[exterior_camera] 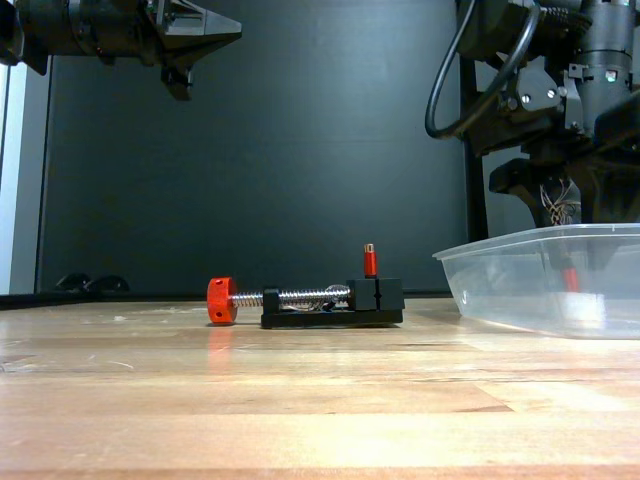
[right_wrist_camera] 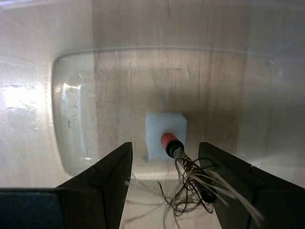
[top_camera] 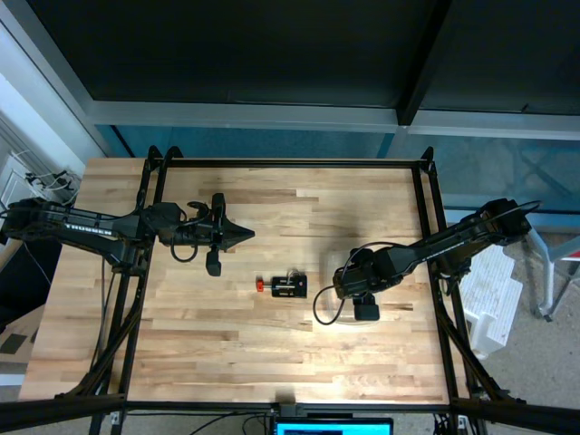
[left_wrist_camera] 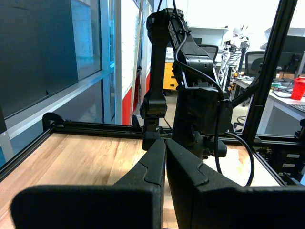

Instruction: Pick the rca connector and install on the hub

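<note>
My right gripper [right_wrist_camera: 163, 144] points straight down with its jaws spread wide and nothing between them under grip. In the gap lies the rca connector [right_wrist_camera: 170, 143]. Its red tip and dark collar rest on the edge of a small white foam square [right_wrist_camera: 159, 125], and it sits closer to one finger than the other, touching neither as far as I can see. A tuft of loose wires [right_wrist_camera: 193, 183] fans out from its tail. Foam and connector sit on the floor of a clear tray [exterior_camera: 500, 290], and the gripper's fingers reach down inside the tray's walls.

The tray stands just to the right of the hub [top_camera: 288, 287], apart from it, on the wooden table [top_camera: 227, 344]. The hub lies flat, a black block with a silvery threaded rod running out of its left end to a red knob [exterior_camera: 220, 300]. A short red stub [exterior_camera: 369, 260] stands upright on top of the block.

My left gripper [top_camera: 245, 234] hangs up and to the left of the hub, well clear of it and high above the table. It points level toward the right arm, and its fingers are pressed together with nothing in them.
</note>
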Tool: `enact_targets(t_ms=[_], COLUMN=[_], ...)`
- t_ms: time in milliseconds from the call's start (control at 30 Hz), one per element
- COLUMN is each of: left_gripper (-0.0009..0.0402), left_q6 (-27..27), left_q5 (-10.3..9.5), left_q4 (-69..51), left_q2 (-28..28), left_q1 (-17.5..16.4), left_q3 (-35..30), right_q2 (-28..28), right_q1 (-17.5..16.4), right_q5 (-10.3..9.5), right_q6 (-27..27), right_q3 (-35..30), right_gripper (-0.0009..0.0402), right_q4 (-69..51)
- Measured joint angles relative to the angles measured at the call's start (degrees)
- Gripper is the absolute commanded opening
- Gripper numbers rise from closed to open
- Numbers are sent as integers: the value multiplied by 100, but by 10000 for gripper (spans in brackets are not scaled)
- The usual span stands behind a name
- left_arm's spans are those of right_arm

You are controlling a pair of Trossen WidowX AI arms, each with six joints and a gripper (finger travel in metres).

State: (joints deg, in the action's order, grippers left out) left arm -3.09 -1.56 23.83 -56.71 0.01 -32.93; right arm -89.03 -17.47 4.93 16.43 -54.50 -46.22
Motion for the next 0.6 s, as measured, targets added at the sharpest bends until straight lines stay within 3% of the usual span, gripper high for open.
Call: enact_targets(t_ms=[233,600], left_gripper=[0,0], left_q6=[-2,0], left_q5=[-2,-2], left_q4=[0,0], left_q2=[-2,-2], left_q1=[0,0], left_q3=[2,2], right_q2=[0,0], right_q1=[-17,-31], right_q5=[0,0], right_q6=[131,125], right_q3=[216,223], right_gripper=[180,92], right_q4=[332,334])
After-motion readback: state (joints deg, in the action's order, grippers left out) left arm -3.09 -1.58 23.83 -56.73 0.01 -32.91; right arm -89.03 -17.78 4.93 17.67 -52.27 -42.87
